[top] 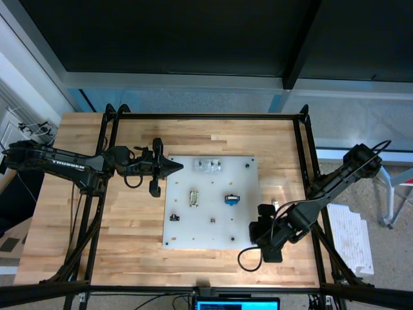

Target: Pick the RJ45 connector and install on taskboard

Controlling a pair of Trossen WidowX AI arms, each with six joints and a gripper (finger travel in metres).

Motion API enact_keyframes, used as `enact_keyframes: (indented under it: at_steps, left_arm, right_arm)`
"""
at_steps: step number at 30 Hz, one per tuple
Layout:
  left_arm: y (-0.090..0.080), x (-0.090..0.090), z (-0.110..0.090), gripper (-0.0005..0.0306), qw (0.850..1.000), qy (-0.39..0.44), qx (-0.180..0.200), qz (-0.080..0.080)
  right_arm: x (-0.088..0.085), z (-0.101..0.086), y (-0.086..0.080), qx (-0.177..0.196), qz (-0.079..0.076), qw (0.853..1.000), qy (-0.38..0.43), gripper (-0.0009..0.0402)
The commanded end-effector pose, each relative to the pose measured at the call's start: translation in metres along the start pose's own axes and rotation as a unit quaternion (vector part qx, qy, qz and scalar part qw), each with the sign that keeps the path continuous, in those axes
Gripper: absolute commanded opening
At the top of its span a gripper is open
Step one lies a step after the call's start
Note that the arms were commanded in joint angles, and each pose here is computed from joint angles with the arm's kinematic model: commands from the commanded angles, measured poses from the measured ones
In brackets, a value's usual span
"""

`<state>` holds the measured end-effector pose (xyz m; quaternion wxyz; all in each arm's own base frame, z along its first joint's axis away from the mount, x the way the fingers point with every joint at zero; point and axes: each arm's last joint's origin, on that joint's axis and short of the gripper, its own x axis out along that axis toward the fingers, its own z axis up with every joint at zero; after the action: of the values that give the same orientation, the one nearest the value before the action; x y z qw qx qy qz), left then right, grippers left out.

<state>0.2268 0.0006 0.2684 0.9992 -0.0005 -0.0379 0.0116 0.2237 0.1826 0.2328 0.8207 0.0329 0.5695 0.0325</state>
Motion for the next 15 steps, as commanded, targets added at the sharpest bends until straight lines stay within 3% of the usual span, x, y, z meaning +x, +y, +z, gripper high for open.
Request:
enact_keyframes:
  at_steps: [1,9,15]
  left_arm:
    - [0.000,0.000,0.000,0.0000,1.000,0.000,0.000,0.000]
    - [0.000,0.000,0.000,0.0000,1.000,0.000,0.000,0.000]
    - [0.000,0.000,0.000,0.0000,1.000,0.000,0.000,0.000]
  right_arm:
    - [-0.013,0.000,-0.003,0.002,0.011,1.000,-0.013,0.0216]
    - [-0.045,-0.003,-0.012,0.010,0.043,0.997,-0.055,0.0219]
    - [-0.050,-0.005,-0.015,0.009,0.043,0.998,-0.054,0.0205]
